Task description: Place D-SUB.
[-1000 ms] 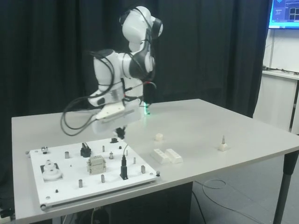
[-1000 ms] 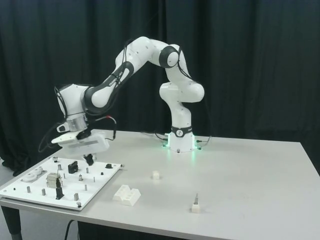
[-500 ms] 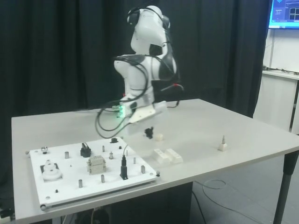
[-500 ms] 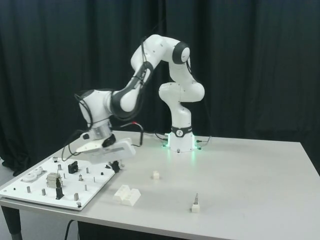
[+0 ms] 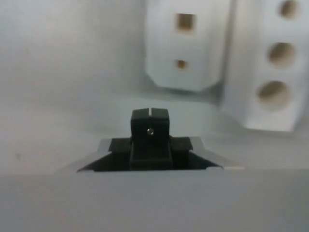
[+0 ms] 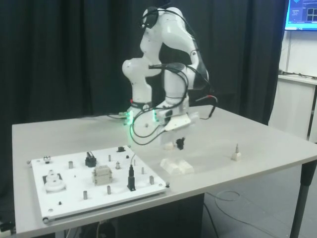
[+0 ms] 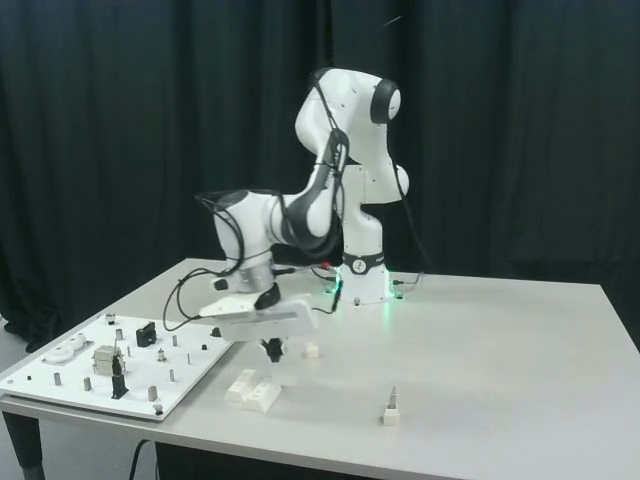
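- White board (image 6: 99, 198) w/ upright pegs & black connectors fills the table's (image 7: 500, 350) front-left corner in 2nd room view; low passes blocked there.
- Two white blocks (image 7: 252, 390) near the front edge, just beside the board; gripper (image 7: 272, 348) hangs right over them, w/ a gap.
- Small white cube (image 7: 312, 350) just behind the blocks, near the gripper.
- Peg on white base (image 7: 391, 410) stands alone near front edge, well apart from the blocks.
- Arm base (image 7: 362, 285) at rear-centre.
- Right half of the table: open surface, free room.
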### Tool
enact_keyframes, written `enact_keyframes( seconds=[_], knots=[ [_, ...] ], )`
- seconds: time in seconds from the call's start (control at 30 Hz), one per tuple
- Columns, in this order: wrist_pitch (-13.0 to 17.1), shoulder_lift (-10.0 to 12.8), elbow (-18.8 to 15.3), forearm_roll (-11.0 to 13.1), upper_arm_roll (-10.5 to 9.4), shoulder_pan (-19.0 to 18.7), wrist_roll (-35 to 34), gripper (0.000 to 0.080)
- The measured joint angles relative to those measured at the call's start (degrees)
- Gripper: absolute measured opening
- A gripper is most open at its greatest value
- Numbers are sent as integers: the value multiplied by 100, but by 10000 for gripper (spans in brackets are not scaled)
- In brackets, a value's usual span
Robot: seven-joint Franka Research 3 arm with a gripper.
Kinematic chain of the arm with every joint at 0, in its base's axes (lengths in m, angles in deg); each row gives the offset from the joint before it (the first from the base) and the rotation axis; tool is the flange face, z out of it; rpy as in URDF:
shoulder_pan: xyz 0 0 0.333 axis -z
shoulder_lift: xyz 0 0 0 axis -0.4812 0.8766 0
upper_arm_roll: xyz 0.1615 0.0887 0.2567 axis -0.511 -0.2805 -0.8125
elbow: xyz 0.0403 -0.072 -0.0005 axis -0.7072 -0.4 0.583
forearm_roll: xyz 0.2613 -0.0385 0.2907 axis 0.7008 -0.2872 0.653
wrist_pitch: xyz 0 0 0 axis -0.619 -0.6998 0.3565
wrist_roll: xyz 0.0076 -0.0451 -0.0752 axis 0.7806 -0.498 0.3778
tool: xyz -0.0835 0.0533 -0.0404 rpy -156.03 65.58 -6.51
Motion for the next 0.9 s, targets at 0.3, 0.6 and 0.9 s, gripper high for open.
enact_keyframes(
  seconds=[0.3,0.6,0.9],
  knots=[
    [525,-19,-318,0,-2,-442,-317,155],
    [1034,-19,-577,0,-32,-684,-380,155],
    [1308,-20,-714,0,-120,-728,-545,155]
  ],
)
